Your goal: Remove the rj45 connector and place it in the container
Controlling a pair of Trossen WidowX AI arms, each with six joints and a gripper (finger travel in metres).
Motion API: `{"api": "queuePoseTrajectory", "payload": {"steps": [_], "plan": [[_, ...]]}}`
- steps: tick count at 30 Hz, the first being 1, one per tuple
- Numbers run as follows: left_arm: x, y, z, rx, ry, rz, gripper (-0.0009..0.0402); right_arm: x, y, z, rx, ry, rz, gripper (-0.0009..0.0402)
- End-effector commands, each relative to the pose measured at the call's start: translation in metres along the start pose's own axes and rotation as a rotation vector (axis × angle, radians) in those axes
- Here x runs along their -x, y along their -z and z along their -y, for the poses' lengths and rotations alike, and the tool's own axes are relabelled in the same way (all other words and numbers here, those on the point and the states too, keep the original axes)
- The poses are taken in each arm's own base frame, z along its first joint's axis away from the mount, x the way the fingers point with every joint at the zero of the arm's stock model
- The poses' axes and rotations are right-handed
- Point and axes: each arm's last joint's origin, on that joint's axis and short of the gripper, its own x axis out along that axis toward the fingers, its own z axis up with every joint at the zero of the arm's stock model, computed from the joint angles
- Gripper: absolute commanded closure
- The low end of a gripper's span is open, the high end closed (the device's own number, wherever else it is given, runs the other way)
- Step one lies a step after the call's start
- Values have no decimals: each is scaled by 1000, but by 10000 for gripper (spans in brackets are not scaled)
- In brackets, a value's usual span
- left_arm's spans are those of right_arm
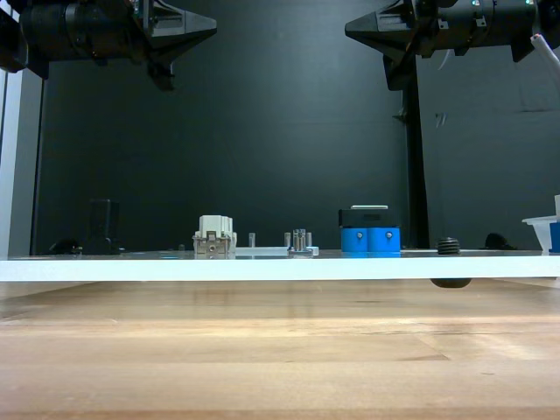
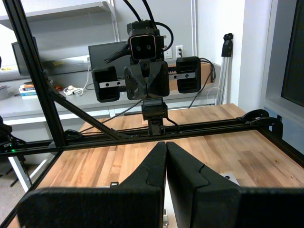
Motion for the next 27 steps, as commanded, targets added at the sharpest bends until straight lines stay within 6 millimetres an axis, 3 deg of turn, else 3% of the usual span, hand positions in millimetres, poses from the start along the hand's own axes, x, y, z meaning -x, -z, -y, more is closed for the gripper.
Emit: {"api": "queuePoseTrajectory", "payload": {"steps": [1,16,27], "plan": [[0,0,0,0,0,0,392,0,0,0,0,0,0,393],[0,0,0,0,0,0,392,0,-1,0,-18,1,-5,393],[0,0,0,0,0,0,392,2,-20,-9,-13,43,-386,394]]}}
